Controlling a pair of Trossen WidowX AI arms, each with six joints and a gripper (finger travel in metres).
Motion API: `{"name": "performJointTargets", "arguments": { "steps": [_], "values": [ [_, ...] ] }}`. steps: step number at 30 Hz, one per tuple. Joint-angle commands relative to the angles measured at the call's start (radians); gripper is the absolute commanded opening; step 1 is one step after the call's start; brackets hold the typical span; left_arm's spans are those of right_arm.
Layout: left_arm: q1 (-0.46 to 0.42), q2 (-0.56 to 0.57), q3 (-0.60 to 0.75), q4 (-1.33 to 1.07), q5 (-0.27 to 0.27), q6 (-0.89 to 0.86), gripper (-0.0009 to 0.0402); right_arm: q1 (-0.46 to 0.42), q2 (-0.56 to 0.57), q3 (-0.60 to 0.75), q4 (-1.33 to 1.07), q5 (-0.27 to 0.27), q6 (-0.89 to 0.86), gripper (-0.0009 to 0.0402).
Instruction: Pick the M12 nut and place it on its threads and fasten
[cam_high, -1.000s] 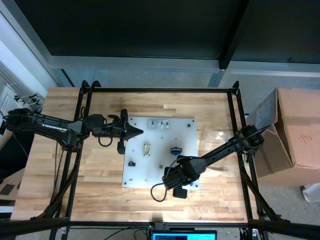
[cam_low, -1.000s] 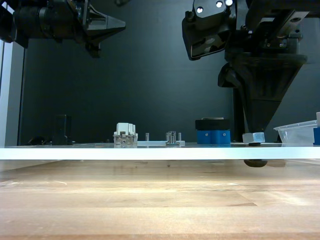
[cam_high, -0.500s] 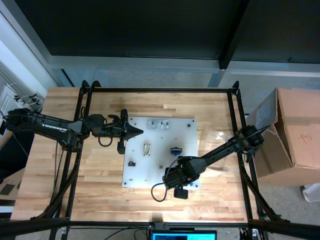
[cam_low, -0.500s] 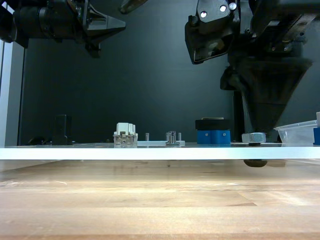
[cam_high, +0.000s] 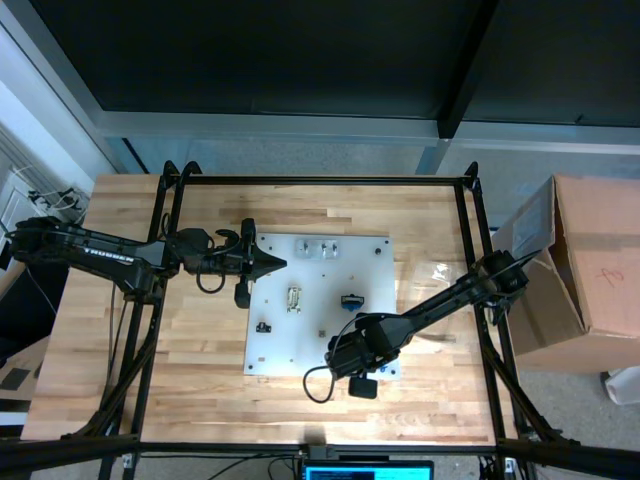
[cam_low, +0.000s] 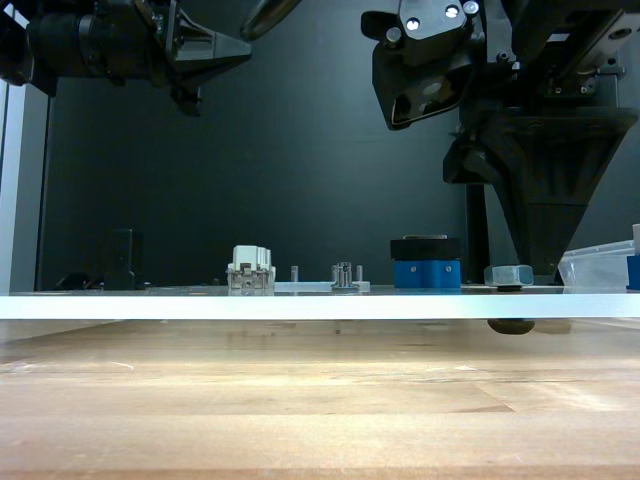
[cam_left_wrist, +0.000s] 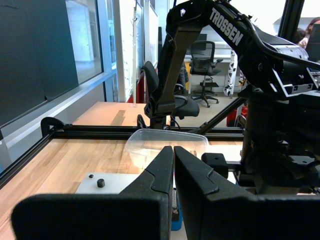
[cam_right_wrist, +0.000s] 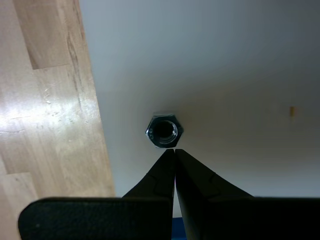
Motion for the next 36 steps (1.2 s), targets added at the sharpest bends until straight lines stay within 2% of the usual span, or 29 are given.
{"name": "performJointTargets", "arguments": {
  "steps": [1,6,9,11,12,14,15,16,23,29,32,36],
  "values": [
    [0.000,0.000,0.000,0.000,0.000,0.000,0.0000,0.000,-0.002,0.000,-0.002,0.023,0.001,0.0000],
    [0.000,0.000,0.000,0.000,0.000,0.000,0.0000,0.000,0.002,0.000,0.001,0.071,0.005,0.0000],
    [0.000,0.000,0.000,0.000,0.000,0.000,0.0000,0.000,0.011,0.000,0.011,0.051,0.005,0.0000],
    [0.000,0.000,0.000,0.000,0.000,0.000,0.0000,0.000,0.012,0.000,0.016,-0.009,0.004,0.0000],
    [0.000,0.000,0.000,0.000,0.000,0.000,0.0000,0.000,0.012,0.000,0.021,-0.065,-0.002,0.0000],
    [0.000,0.000,0.000,0.000,0.000,0.000,0.0000,0.000,0.010,0.001,0.036,-0.222,-0.043,0.0000],
    [0.000,0.000,0.000,0.001,0.000,0.000,0.0000,0.000,0.010,0.004,0.036,-0.275,-0.059,0.0000],
    [0.000,0.000,0.000,0.000,0.000,0.000,0.0000,0.000,0.009,0.006,0.030,-0.291,-0.061,0.0000],
    [0.000,0.000,0.000,0.000,0.000,0.000,0.0000,-0.001,0.004,0.030,-0.022,-0.161,-0.048,0.0000],
    [0.000,0.000,0.000,0.000,0.000,0.000,0.0000,-0.020,0.005,0.097,-0.139,-0.015,-0.051,0.0000],
    [0.000,0.000,0.000,0.000,0.000,0.000,0.0000,-0.020,0.007,0.088,-0.131,0.021,-0.062,0.0000],
    [0.000,0.000,0.000,0.000,0.000,0.000,0.0000,-0.020,0.030,0.075,-0.120,0.033,-0.070,0.0000]
  ]
}}
